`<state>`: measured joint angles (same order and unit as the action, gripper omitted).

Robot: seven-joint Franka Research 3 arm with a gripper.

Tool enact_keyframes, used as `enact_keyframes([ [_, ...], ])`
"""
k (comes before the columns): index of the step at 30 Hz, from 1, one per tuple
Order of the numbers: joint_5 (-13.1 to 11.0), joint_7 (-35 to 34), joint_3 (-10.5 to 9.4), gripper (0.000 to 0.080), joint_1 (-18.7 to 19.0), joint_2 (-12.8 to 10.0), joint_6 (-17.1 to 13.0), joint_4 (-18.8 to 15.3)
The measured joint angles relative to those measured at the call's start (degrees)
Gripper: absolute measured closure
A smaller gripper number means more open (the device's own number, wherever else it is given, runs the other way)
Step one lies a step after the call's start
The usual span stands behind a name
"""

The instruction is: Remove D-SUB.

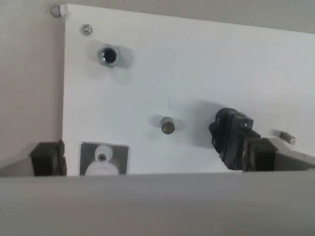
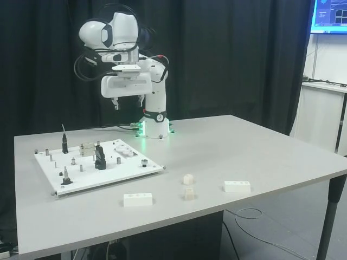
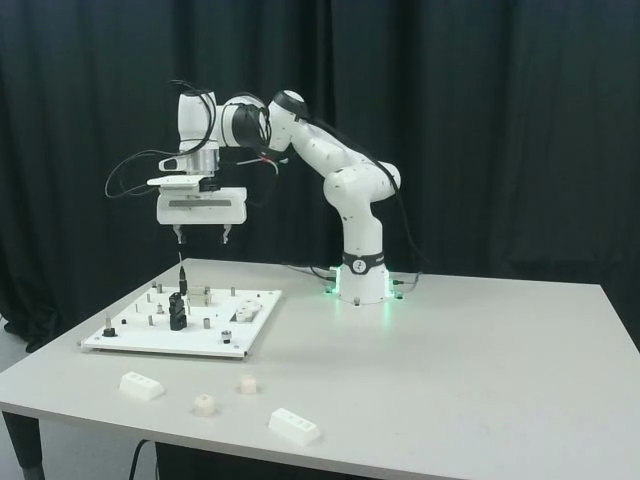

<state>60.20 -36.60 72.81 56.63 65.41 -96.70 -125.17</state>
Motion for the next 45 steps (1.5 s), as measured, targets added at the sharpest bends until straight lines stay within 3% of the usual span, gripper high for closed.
enact_keyframes([
  [33, -0.18, -0.17, 1.46, 0.0003, 2.89, 0.0, -0.08, 2.35],
  [45, 1.87, 3.15, 4.8, 0.0003, 5.05, 0.01, -0.68, 6.24],
])
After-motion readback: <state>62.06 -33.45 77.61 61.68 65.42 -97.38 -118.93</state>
